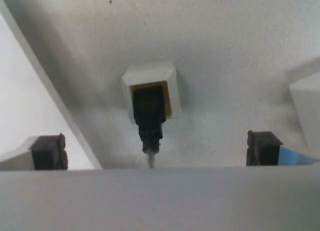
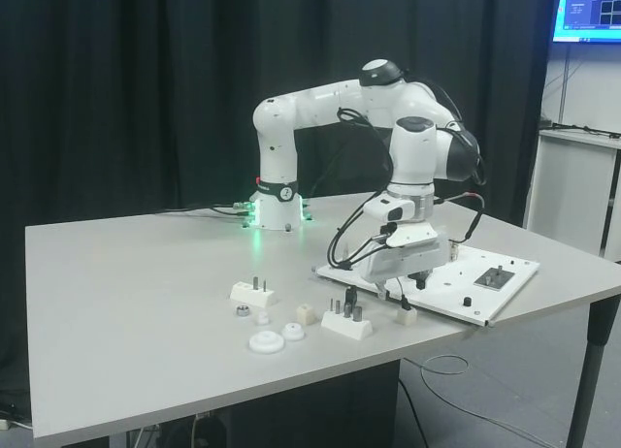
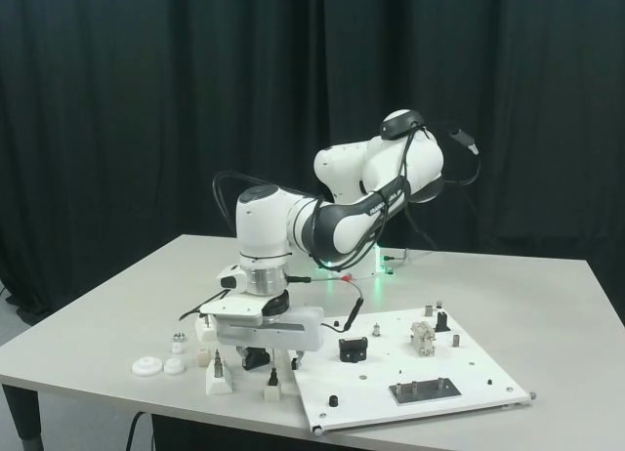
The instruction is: Pick USB.
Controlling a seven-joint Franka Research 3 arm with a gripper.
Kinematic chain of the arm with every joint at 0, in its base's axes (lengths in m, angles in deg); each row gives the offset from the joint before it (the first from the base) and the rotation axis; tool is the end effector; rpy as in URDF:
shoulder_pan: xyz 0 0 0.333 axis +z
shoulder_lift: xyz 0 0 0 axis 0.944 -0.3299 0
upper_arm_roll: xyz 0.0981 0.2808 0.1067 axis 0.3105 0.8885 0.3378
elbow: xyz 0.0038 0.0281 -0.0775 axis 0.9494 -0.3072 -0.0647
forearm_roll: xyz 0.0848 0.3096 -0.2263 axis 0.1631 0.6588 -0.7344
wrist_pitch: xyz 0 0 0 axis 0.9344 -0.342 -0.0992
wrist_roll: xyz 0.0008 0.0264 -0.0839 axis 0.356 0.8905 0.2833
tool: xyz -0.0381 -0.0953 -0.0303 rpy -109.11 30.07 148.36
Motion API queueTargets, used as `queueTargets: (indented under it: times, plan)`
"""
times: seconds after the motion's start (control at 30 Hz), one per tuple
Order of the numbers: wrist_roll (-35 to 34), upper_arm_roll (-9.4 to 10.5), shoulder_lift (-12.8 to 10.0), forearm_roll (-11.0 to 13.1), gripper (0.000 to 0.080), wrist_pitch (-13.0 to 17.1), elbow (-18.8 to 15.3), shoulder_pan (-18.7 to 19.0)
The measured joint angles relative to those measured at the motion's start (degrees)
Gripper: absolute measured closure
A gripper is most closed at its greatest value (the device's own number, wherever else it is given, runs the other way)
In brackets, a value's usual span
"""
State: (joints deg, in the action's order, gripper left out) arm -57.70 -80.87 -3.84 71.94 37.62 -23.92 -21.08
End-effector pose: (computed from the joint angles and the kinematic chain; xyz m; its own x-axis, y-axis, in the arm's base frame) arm 0.6784 -0.0378 0.2296 0.7299 -0.6833 -0.0213 -0.6836 -0.7298 -0.0142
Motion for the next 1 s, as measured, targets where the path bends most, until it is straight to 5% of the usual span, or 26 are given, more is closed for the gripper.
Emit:
queueTargets:
  times: [1.0]
  plan:
    - [0.22,-0.04,0.2,1.38,0.0003,0.39,-1.57,0.78]
